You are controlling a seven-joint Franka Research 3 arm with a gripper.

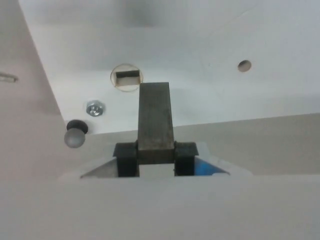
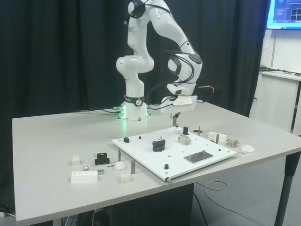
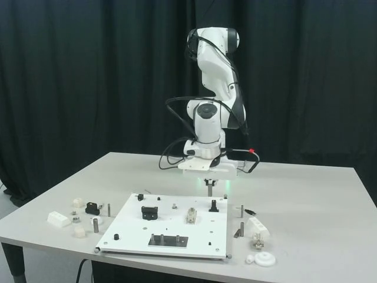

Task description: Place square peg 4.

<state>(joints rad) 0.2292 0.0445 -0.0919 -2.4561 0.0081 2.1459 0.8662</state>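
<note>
Pincer (image 1: 156,159) clamped on dark grey square metal peg (image 1: 156,120), held upright above far edge of white assembly board (image 2: 207,162); square hole (image 1: 127,76) just beyond peg tip, unobstructed.

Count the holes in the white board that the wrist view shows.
2: a square hole just beyond the tip of the peg, and a small round hole farther off on the board. Others may lie outside the view.

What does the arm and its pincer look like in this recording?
The arm is white with rounded joint housings and black bands at the joints. Black cables loop from the wrist. The base shows a green light. The pincer has two black fingers under a white wrist flange.
</note>
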